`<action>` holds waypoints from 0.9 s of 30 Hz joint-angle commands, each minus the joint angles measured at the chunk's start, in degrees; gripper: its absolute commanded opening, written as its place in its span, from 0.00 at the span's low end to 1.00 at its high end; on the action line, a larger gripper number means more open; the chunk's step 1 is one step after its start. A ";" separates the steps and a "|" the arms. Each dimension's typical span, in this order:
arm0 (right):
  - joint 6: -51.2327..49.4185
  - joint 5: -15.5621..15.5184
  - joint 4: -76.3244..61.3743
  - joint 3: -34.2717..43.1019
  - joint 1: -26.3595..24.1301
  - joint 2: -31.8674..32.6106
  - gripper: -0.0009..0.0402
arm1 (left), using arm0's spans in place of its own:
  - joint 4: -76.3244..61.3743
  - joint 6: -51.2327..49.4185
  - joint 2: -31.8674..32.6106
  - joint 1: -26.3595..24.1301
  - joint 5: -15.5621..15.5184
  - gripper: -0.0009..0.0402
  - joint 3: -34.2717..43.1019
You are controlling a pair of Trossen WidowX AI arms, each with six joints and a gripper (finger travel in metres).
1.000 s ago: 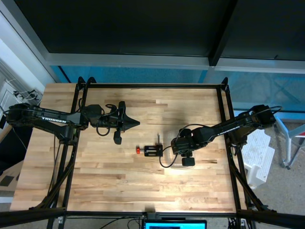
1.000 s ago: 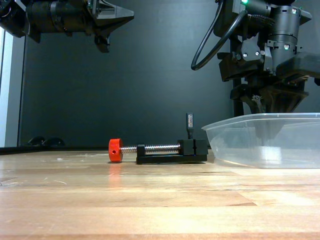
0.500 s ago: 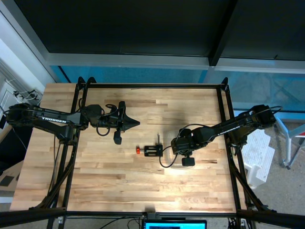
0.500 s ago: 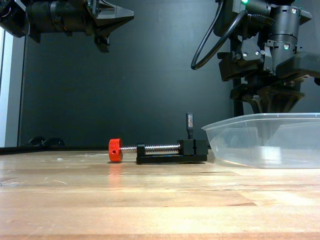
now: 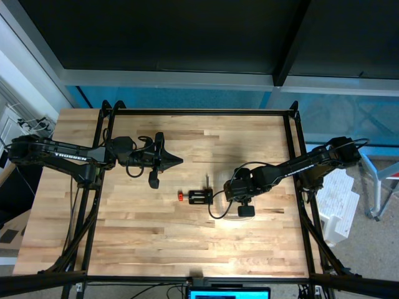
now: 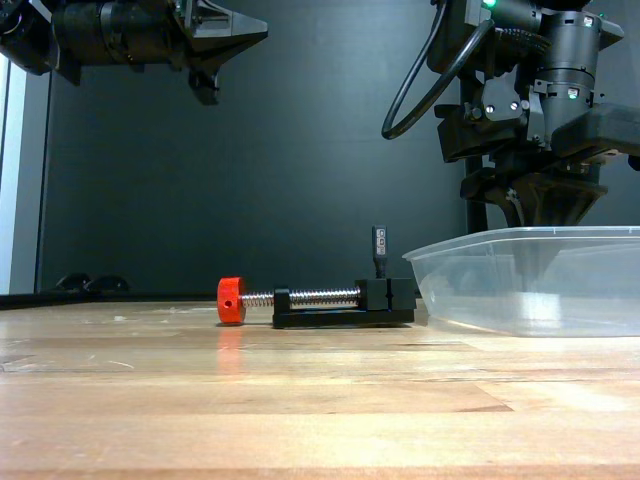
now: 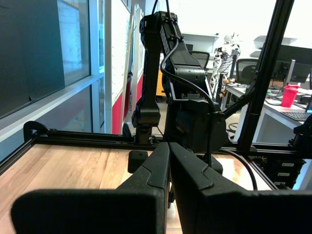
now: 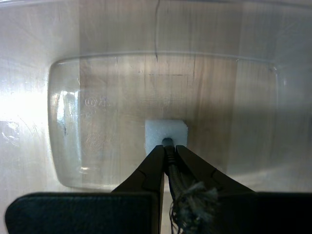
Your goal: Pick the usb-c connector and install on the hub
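Observation:
My right gripper [image 8: 167, 152] hangs over a clear plastic bin [image 8: 63, 122], pointing down into it. It is shut on the usb-c connector [image 8: 167, 145], a dark plug with a frayed braided cable. The plug's tip is over a white foam block [image 8: 165, 128] on the bin floor; I cannot tell whether they touch. The hub [image 6: 379, 245] stands upright in a small black vise with a red knob [image 6: 320, 300], left of the bin [image 6: 450, 290]. My left gripper [image 5: 178, 161] is shut, holds nothing, and hovers high over the left half of the table, pointing right.
The vise [image 5: 198, 197] lies at mid-table, right beside the bin [image 5: 232, 216]. A black cable [image 6: 420, 90] loops off the right arm above the bin. Black frame rails [image 5: 199, 113] run round the table's edges.
My right gripper has risen slightly in the bin with the connector in it. The left arm, vise and hub have not moved.

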 commanded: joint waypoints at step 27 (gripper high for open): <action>2.01 0.13 -13.14 10.54 -0.37 -6.40 0.02 | 0.02 0.00 0.02 0.02 0.04 0.02 0.02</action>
